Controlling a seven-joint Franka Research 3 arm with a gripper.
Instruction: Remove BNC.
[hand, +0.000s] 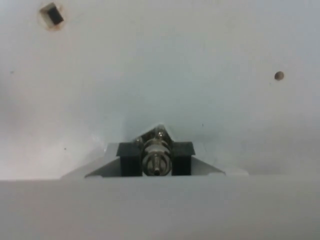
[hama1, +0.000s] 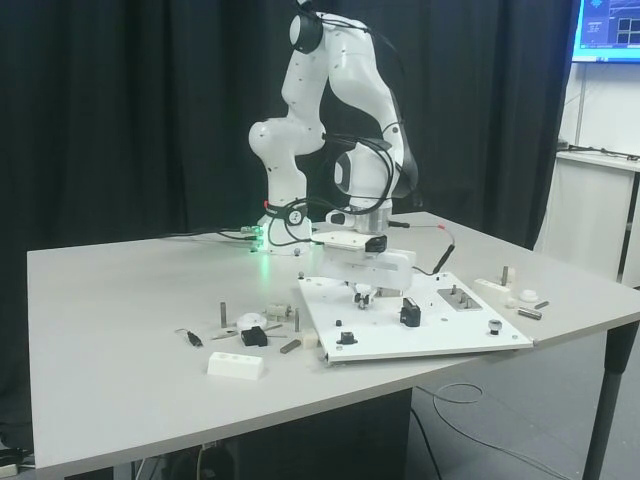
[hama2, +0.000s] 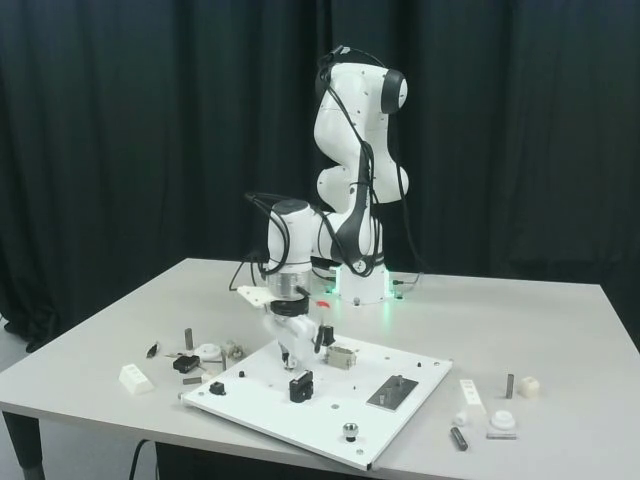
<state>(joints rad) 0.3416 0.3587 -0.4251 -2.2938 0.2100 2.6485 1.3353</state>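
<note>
- Gripper (hand: 156, 169) is low over the white board (hama1: 440, 335), black fingers (hand: 129, 159) closed on the BNC connector (hand: 156, 156).
- Connector seems seated on the board still, though the contact is hidden.

I saw the board (hama1: 420, 345) lying on the tabletop (hama1: 120, 300) before the arm's base (hama1: 285, 225), the BNC connector (hand: 157, 156) standing on it under the gripper (hama1: 362, 293).

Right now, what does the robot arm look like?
The arm is white and rounded, with black rings at its joints. Black cables loop along it. A green light glows at its base, which is bolted on the grey table. The gripper has black fingers.
</note>
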